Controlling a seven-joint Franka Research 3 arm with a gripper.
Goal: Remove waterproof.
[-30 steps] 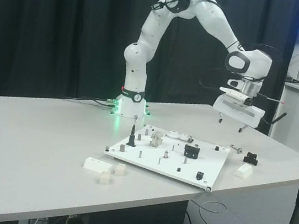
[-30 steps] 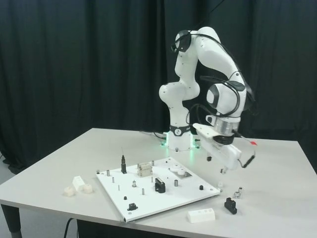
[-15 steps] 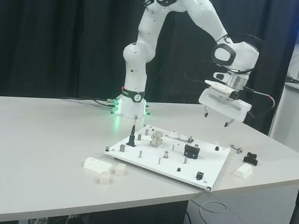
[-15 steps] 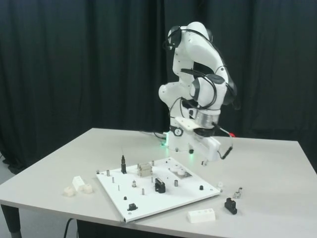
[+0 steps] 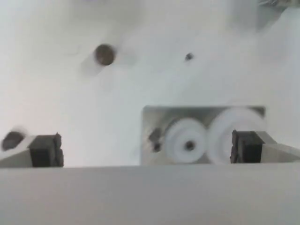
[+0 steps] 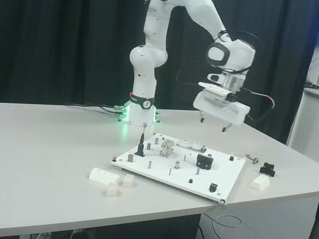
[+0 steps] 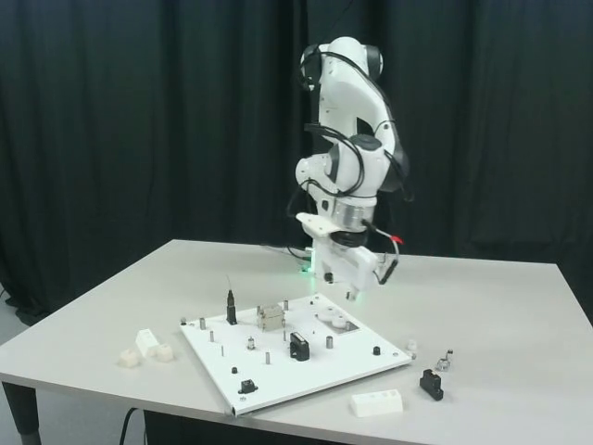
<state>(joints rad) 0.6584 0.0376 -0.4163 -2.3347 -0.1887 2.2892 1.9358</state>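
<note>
Our gripper [image 5: 145, 149] hangs above the white board [image 6: 222, 177] with its fingers [image 5: 45, 151] spread wide, grasping nothing. Below and between them we see two white round discs [image 5: 187, 140] in a grey recess [image 5: 152, 119]. We cannot tell which board part is the waterproof piece.

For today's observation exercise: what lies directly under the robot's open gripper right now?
Under the gripper, the wrist view shows two white round gears sitting in a recess of the white board. The gripper's body hides whatever lies nearer the camera.
</note>
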